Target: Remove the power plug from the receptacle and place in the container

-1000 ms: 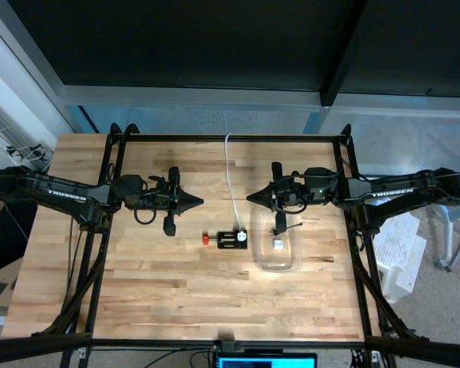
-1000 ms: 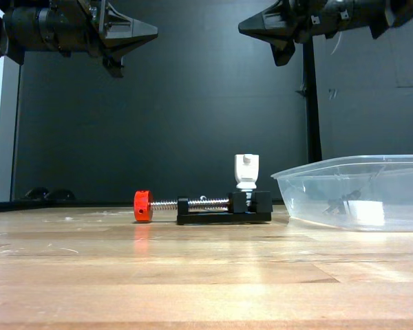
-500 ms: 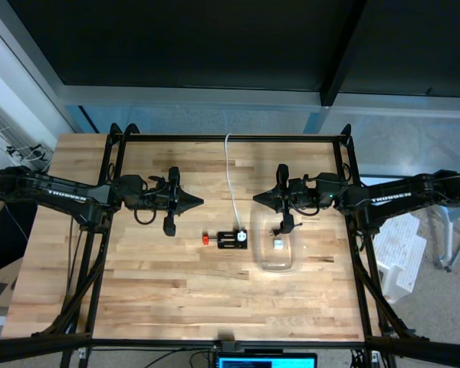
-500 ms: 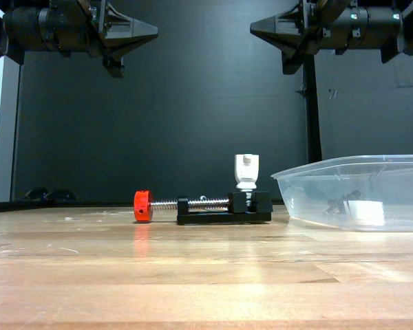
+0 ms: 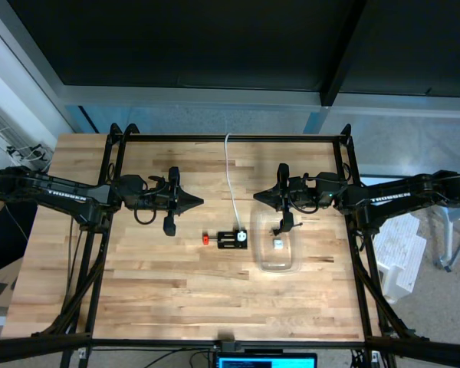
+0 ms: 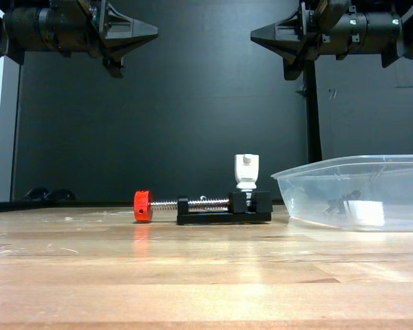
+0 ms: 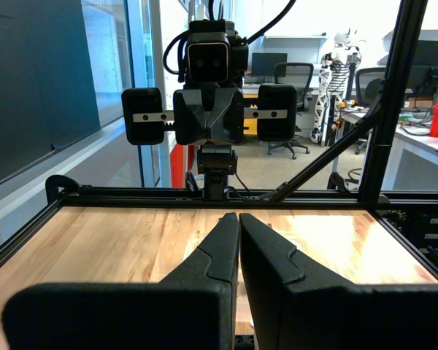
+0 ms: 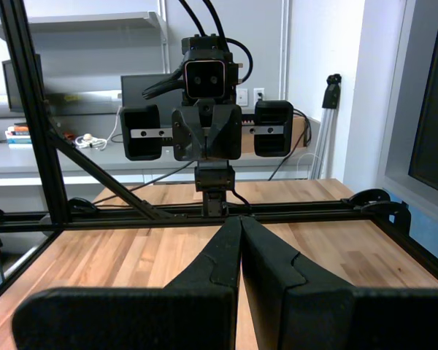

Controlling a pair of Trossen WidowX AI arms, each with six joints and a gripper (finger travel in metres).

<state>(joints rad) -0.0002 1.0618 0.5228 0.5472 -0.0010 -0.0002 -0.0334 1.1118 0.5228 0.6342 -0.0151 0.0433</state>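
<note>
The power plug (image 6: 339, 204), small, black and stubby, lies loose on the floor of the container (image 5: 291, 265), a clear shallow tub with rounded corners resting flat on the table (image 5: 138, 268), near the raised right gripper (image 5: 256, 198) and well apart from the raised left gripper (image 5: 200, 202).

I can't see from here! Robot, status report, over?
Left claw shut, parked high. Right claw shut, high near container. Power plug in container. Nothing blocking.
</note>
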